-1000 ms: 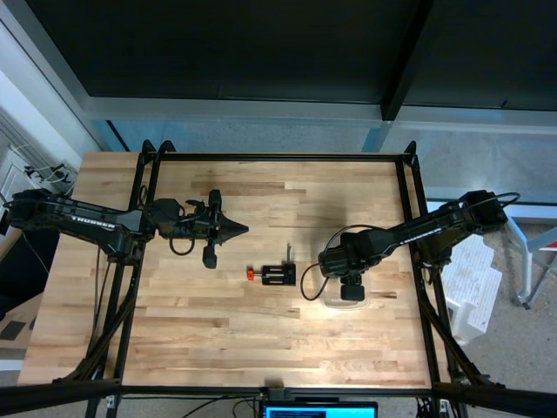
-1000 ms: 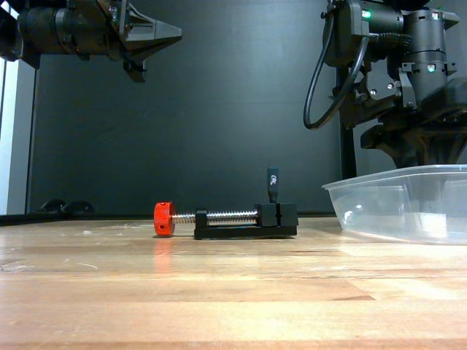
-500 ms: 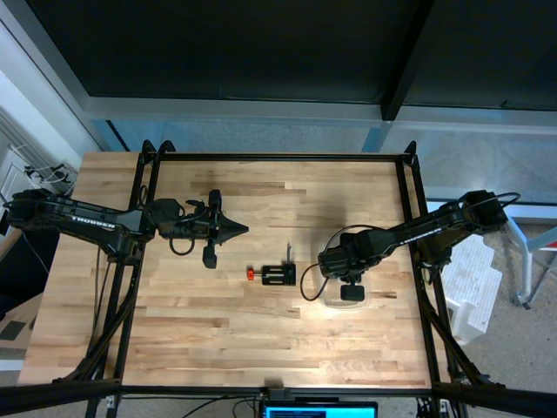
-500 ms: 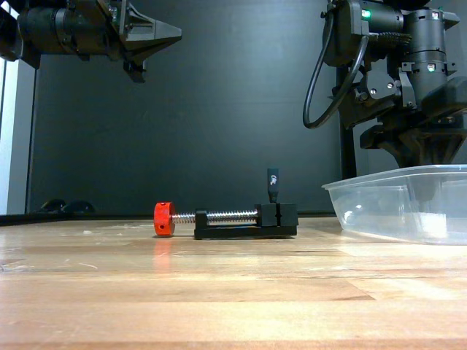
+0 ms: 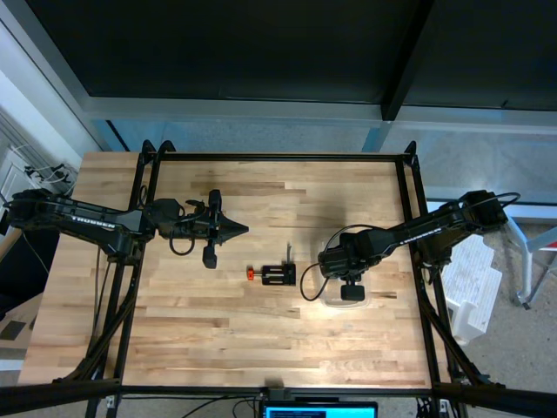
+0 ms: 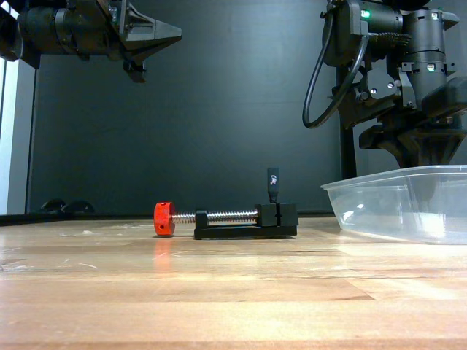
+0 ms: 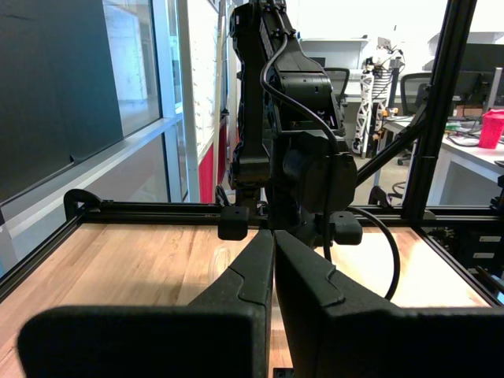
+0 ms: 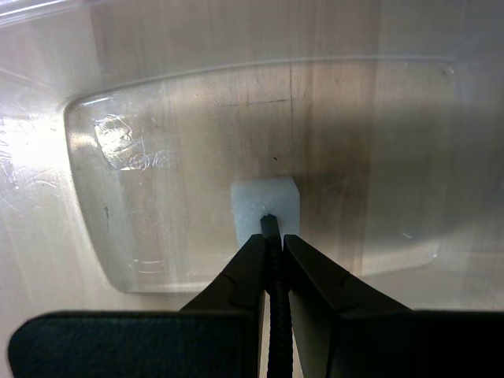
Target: Pick the USB-C connector and install on taskboard
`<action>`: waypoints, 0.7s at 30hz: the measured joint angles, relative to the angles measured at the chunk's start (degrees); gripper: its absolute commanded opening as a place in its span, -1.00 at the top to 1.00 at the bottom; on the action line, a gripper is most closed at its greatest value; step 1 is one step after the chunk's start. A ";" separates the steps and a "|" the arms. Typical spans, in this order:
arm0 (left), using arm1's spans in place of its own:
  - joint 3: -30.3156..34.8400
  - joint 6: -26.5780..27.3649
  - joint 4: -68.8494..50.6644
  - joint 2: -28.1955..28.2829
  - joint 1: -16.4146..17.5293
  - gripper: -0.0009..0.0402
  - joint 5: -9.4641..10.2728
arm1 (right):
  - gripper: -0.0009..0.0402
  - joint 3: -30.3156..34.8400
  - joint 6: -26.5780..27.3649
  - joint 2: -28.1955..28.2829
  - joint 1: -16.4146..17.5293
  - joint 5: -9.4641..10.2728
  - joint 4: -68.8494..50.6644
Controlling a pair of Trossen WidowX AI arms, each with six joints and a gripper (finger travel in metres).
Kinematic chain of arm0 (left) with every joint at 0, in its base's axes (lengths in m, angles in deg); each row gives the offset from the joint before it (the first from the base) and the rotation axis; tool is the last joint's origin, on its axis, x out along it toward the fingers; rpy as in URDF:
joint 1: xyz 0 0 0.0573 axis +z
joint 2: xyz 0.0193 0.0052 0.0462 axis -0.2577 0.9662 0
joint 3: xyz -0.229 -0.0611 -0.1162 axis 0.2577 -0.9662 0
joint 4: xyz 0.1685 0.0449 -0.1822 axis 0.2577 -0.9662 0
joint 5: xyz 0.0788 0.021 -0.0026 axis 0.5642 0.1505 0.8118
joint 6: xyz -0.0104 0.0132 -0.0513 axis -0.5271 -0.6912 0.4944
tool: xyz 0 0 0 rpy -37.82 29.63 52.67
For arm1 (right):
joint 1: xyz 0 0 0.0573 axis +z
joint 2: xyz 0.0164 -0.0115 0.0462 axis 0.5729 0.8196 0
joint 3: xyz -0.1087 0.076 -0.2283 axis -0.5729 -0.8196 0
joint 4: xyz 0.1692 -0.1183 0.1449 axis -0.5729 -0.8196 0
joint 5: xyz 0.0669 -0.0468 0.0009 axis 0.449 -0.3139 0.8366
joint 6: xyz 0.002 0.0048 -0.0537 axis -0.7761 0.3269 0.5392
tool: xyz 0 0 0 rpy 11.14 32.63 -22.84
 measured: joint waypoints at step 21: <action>0.00 0.02 0.00 -0.02 0.00 0.96 0.02 | 0.96 9.16 0.24 -2.34 -0.24 0.00 -11.87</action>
